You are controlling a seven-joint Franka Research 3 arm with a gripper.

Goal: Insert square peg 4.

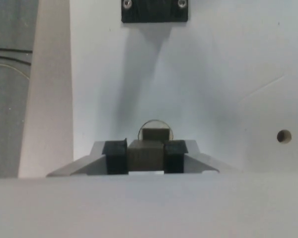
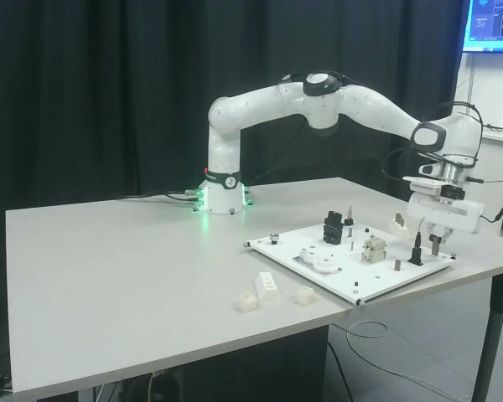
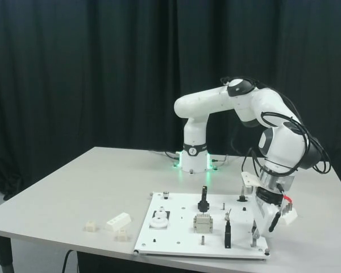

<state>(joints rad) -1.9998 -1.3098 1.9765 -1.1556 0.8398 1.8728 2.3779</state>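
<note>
On the table's front edge lie three small white blocks (image 2: 270, 292), well apart from the work. Beyond them sits the white board (image 2: 318, 272) carrying assorted fixtures, and the gripper (image 1: 145, 155) hangs over the board's far-right corner, away from the arm's base. In the wrist view its two black fingertips (image 1: 115, 154) are closed onto a square peg (image 1: 145, 153), pinching it from both sides. The peg's long axis appears to run straight down toward the board, and just beyond its tip a rounded outline (image 1: 155, 130) shows on the white surface, probably the receiving hole. The insertion seems to depend on the peg's square faces lining up directly above that opening before descent.
</note>
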